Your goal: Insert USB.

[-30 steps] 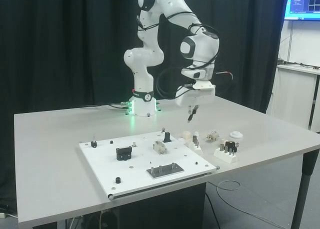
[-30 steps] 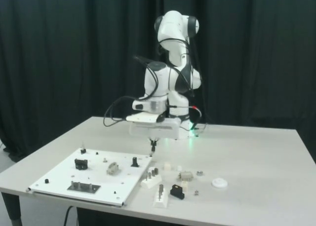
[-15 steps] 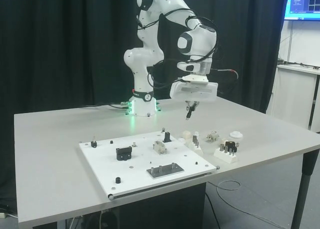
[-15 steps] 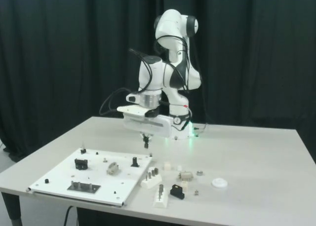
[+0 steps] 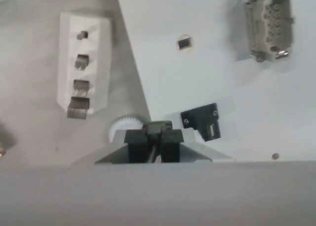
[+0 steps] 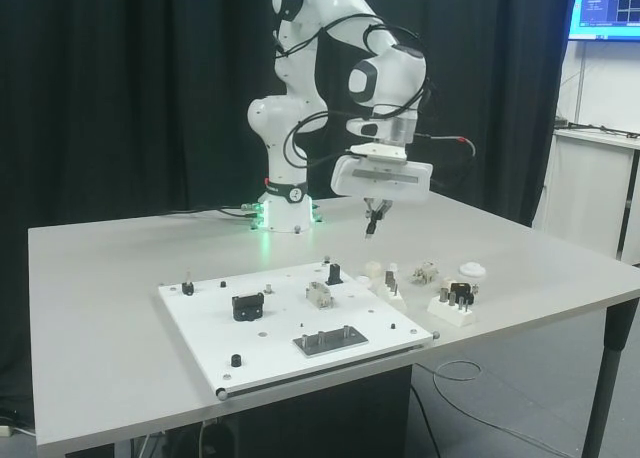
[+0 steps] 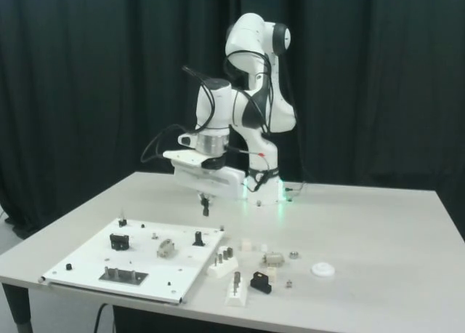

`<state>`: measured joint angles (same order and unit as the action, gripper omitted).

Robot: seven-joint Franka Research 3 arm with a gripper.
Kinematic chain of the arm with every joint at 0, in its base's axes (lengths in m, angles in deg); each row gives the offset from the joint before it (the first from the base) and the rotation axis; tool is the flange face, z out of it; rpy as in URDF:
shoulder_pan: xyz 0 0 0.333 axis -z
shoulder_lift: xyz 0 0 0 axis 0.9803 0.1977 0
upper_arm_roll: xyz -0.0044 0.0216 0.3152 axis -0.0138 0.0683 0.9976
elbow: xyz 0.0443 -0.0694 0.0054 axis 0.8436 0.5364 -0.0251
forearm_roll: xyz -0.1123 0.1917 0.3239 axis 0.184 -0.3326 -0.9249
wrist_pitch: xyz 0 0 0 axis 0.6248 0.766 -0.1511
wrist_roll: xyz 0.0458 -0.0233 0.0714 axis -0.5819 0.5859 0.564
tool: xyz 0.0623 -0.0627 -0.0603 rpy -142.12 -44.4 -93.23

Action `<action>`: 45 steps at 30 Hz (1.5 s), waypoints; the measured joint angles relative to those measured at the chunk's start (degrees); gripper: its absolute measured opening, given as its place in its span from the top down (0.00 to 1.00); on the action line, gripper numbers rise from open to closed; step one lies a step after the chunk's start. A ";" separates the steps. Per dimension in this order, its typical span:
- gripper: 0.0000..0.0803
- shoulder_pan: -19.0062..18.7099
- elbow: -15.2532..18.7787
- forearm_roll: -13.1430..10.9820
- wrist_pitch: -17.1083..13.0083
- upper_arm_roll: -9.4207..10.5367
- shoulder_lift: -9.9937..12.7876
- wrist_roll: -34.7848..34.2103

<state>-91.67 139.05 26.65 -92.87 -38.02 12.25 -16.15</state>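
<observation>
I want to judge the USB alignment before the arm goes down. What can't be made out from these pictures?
- USB plug: in the wrist view, the gripper hides its tip; in both room views it is too small.
- Black socket on the white board: its opening is too small to read.
- Height above the board: not clear in any view.
</observation>
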 joint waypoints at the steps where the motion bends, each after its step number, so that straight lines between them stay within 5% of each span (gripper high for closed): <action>1: 0.94 0.01 -0.02 0.41 -0.09 -0.04 0.00 0.39; 21: 0.94 3.26 -0.04 1.60 0.67 -0.13 0.00 21.12; 45: 0.94 4.45 2.39 1.58 1.14 0.01 -1.98 38.32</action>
<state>-87.23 141.44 28.23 -91.73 -38.00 10.26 22.17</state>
